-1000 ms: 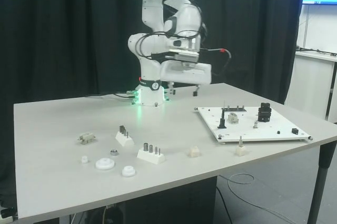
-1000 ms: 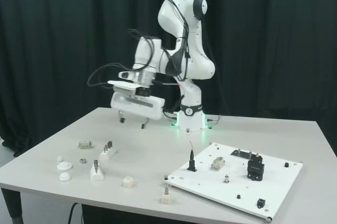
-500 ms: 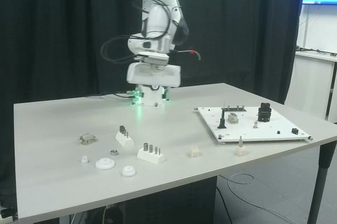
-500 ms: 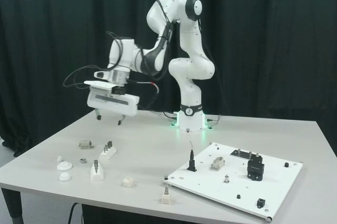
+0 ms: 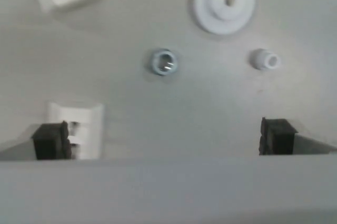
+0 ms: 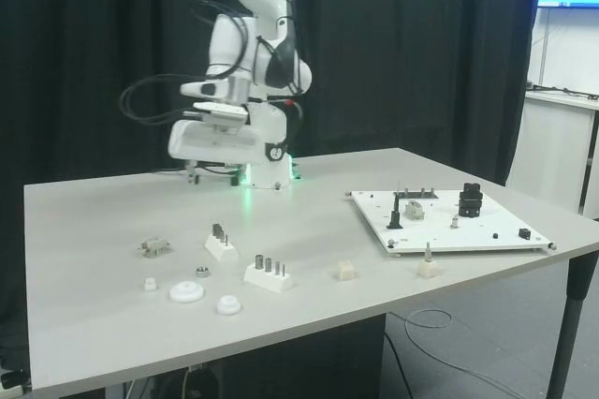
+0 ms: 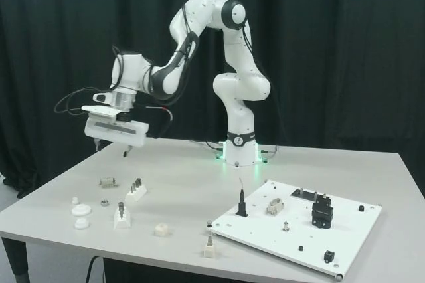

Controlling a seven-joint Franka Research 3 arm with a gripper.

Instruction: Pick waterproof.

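The waterproof connector [image 6: 154, 247] [image 7: 107, 181] is a small grey part lying on the table's left side, near the white peg block [image 6: 221, 244]. My gripper [image 6: 213, 174] [image 7: 111, 151] hangs open well above the table, behind and above the connector, with nothing between its fingers. In the wrist view the gripper [image 5: 164, 139] shows two black fingertips [image 5: 51, 141] far apart. One of them covers part of the white peg block [image 5: 75, 129]. The connector does not appear in the wrist view.
Near the connector lie a metal nut [image 5: 164, 62] [image 6: 200, 272], a white gear [image 5: 224, 1] [image 6: 186, 292], a small white bushing [image 5: 263, 59] [image 6: 150, 284] and a second peg block [image 6: 269, 274]. A white assembly board [image 6: 449, 226] with black parts sits at the right.
The arm has swung from the table's middle back towards its left side, carrying the open gripper over the small loose parts.
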